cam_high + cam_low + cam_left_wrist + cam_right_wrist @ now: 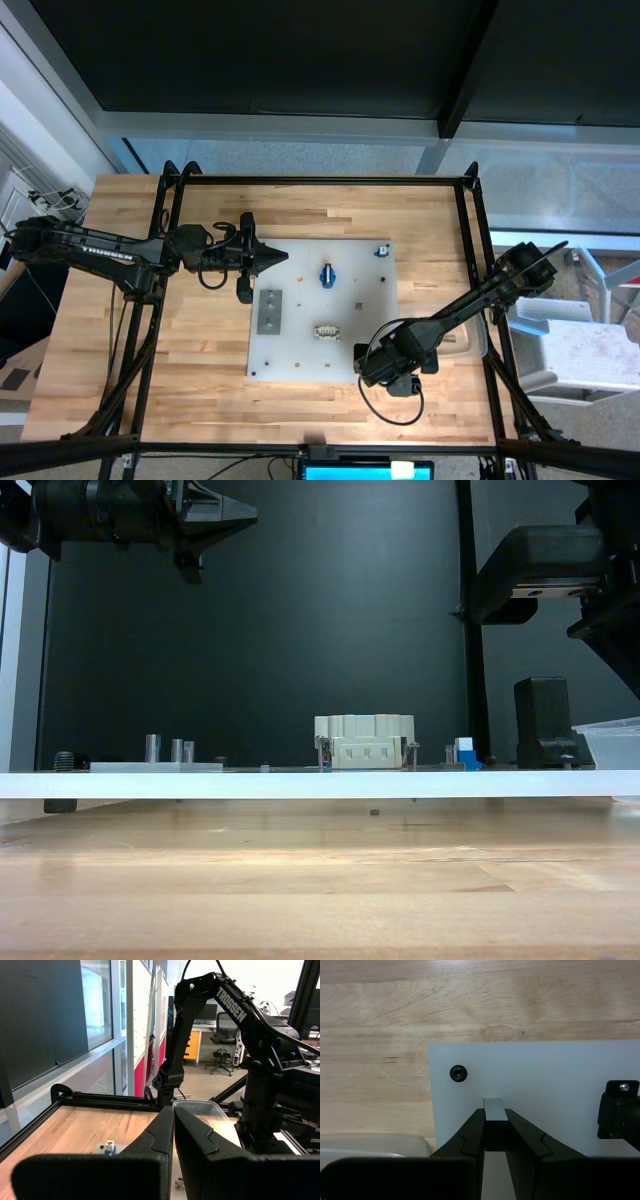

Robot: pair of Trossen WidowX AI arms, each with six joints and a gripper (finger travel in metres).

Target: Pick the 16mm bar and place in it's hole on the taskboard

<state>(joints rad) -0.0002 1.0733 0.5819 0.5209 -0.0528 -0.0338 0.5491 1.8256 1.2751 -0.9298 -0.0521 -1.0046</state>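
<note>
The 16mm bar point(495, 1108) is a short grey metal piece held between the fingers of my right gripper point(495, 1113), which is shut on it. It hangs over the white taskboard point(545, 1085) near that board's near right corner. In the high view the right gripper point(383, 366) covers the bar. A grey block point(270, 310) with holes lies on the board's left side; two metal pegs point(152, 748) stand in it. My left gripper point(270, 256) hovers high over the board's far left edge, pointing right, its fingers point(192, 1140) shut with nothing between them.
A beige connector point(364, 742) and a blue part point(327, 274) sit on the board. A clear plastic tub point(612, 742) lies to the right of the board, and a black block point(545, 722) stands near it. A black frame point(470, 230) rims the table.
</note>
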